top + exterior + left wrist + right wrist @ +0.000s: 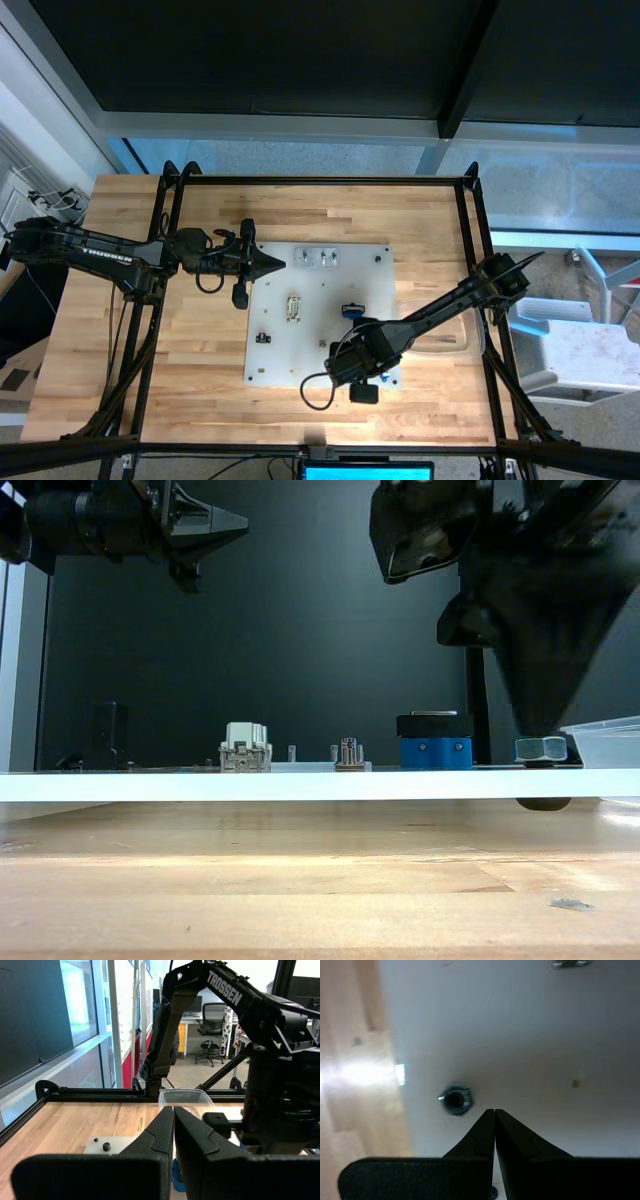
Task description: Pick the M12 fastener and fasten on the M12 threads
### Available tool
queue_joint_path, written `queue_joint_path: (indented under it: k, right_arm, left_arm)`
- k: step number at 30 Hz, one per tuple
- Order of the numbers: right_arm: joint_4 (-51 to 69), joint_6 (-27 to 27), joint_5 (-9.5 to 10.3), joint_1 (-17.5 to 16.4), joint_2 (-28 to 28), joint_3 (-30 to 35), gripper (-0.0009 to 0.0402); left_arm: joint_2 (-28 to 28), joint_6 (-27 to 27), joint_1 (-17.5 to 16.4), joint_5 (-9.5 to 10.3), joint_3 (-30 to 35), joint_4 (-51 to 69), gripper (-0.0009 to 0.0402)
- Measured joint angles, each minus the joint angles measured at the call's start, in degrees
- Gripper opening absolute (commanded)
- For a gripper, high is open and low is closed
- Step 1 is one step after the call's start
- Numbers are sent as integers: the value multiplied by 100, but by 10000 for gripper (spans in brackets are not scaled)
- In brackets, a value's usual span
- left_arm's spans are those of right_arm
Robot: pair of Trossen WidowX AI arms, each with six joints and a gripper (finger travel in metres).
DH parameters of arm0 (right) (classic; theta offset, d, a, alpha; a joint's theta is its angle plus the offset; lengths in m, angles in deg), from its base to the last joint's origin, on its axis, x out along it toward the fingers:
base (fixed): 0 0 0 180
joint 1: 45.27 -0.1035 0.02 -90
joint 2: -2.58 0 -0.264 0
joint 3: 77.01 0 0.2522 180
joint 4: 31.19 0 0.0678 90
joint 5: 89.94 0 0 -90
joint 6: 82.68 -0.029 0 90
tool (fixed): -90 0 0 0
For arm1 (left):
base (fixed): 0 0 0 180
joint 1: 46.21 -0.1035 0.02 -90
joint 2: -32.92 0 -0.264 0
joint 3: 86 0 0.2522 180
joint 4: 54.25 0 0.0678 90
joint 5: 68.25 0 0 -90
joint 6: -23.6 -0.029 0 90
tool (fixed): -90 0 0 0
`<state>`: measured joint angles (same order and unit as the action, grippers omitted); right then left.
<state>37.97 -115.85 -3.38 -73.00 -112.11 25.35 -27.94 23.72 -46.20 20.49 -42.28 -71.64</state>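
Bare wood of the counter runs open along its near edge, in front of the white board; the small silver nut sits on its stud just inside the board's near right edge, only a thin dark band showing beneath it; the right end effector points down just beside and above the nut, fingers pressed together on nothing; a blue block stands farther in, and the clear tray lies off the board's right edge; the left end effector hangs high at the board's far left corner, fingers all but touching; black frame rails line the counter's edges.
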Motion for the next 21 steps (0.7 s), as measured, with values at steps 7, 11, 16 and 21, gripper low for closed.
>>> queue_joint_path:
  k: [7,11,16,21]
  right_arm:
    - [-114,-151,-153,-4,-4,-31,0]
    - [-256,-162,-144,-9,-13,-103,0]
    - [-205,-216,-133,-20,-17,-105,0]
    - [-251,-262,-133,-26,-22,-151,0]
  left_arm:
    - [0,0,0,0,-2,0,0]
    - [0,-2,0,0,0,0,0]
    - [0,0,0,2,-2,0,0]
    - [0,-2,0,2,-2,0,0]
